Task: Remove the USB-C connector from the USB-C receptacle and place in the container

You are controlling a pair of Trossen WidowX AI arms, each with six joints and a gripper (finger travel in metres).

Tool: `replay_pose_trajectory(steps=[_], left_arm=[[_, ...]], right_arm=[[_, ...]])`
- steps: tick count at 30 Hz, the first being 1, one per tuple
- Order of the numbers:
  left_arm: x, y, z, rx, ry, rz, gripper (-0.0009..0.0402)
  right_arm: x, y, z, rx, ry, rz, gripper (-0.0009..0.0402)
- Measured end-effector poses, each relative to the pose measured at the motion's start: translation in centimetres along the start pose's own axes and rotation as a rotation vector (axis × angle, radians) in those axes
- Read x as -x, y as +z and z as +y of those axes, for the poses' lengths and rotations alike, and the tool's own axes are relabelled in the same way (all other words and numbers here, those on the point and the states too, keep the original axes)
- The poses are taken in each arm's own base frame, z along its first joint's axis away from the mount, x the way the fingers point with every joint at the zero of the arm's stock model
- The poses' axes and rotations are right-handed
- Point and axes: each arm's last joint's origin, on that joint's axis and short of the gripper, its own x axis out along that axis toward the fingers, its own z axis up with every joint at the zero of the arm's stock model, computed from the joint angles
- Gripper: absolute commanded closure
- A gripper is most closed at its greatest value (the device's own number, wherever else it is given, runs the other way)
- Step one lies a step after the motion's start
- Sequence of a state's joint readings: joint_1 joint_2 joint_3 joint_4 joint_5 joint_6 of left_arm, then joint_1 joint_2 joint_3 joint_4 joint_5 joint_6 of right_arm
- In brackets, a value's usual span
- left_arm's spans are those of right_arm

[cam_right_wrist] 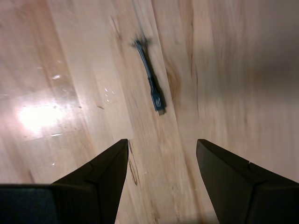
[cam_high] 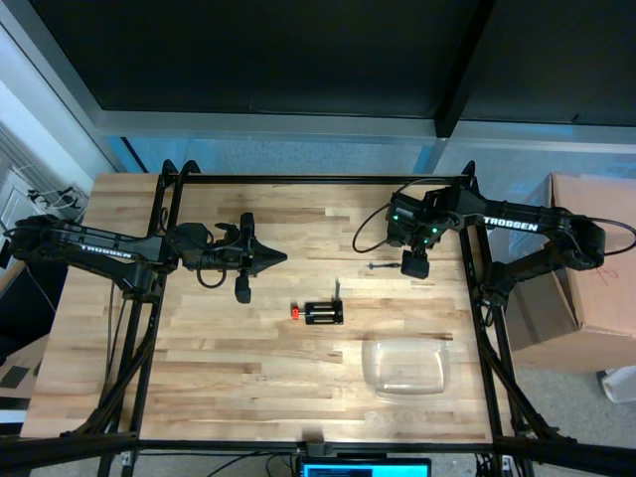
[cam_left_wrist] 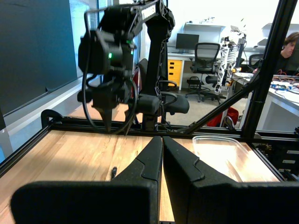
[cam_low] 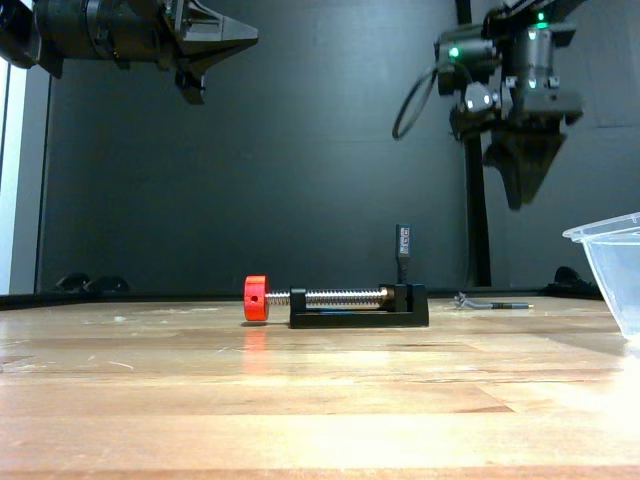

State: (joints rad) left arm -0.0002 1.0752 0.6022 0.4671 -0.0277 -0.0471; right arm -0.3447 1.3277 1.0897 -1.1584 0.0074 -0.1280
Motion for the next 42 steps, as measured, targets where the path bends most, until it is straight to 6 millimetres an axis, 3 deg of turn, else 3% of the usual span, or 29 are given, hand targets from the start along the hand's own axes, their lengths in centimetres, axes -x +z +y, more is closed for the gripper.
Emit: replay_pose_trajectory(steps=[8, 20, 31, 42], left_arm=[[0.0, 0.0, 0.0, 0.0, 0.0, 0.001, 0.0393], [0.0, 0.0, 0.0, 0.0, 0.0, 0.0, 0.0393], [0.0, 0.0, 0.0, 0.0, 0.0, 0.0, 0.0393], [0.0, 0.0, 0.0, 0.0, 0.0, 0.0, 0.0393]], right_arm=[[2.8, 0.9, 0.1, 0.146, -0.01, -0.054, 0.017], [2.8, 1.1, 0.3, 0.205, -0.011, -0.06, 0.0169], [-1.2, 4.4, 1.0, 0.208, 0.004, -0.033, 0.0169], [-4.5, 5.5, 2.5, 0.271, 0.012, -0.047, 0.0169]])
